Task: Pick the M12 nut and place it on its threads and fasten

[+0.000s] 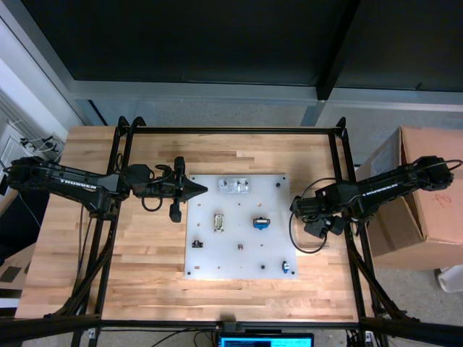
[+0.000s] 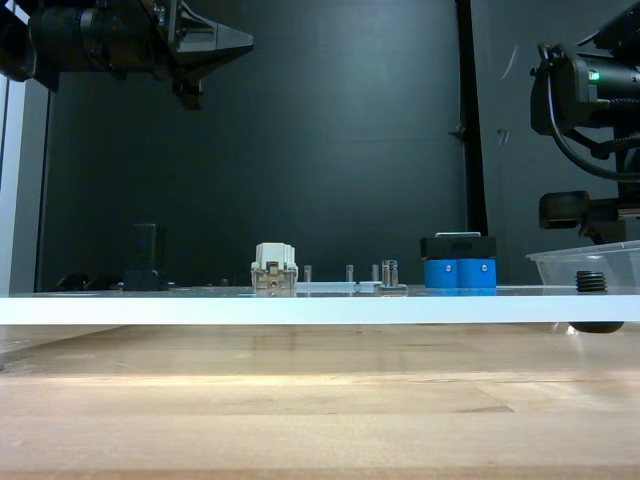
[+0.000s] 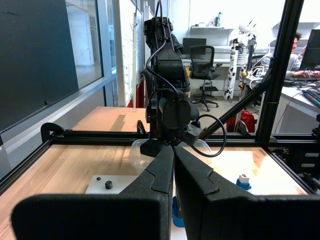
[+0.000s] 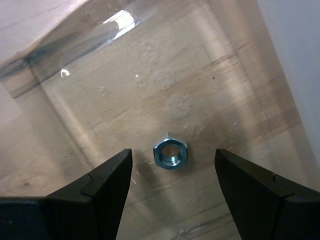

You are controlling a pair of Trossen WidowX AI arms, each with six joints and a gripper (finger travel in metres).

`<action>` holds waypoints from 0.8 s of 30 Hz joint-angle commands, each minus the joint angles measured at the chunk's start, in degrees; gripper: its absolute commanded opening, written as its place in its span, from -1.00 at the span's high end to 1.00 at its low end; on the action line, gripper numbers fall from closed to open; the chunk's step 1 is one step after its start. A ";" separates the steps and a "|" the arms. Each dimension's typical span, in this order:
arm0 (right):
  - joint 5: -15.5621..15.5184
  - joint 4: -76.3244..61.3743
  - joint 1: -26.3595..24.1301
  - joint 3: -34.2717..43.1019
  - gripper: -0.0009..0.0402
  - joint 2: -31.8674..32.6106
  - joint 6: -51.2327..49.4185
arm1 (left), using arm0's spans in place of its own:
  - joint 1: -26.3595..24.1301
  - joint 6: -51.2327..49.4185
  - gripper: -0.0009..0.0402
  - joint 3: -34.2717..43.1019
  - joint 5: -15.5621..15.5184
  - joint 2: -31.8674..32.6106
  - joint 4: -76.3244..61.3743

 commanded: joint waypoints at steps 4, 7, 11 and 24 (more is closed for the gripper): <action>-0.02 0.33 0.04 -0.55 -0.04 0.02 0.00 | 0.00 0.00 0.96 0.00 0.02 0.00 0.02; -0.02 0.35 0.09 -0.55 0.02 0.02 0.00 | 0.00 0.00 0.96 0.00 0.02 0.00 0.02; -0.02 0.46 0.13 -0.55 0.10 0.02 0.00 | 0.00 0.00 0.96 0.00 0.02 0.00 0.02; -0.02 0.48 0.15 -0.55 0.47 0.02 -0.24 | 0.00 0.00 0.96 0.00 0.00 0.00 0.02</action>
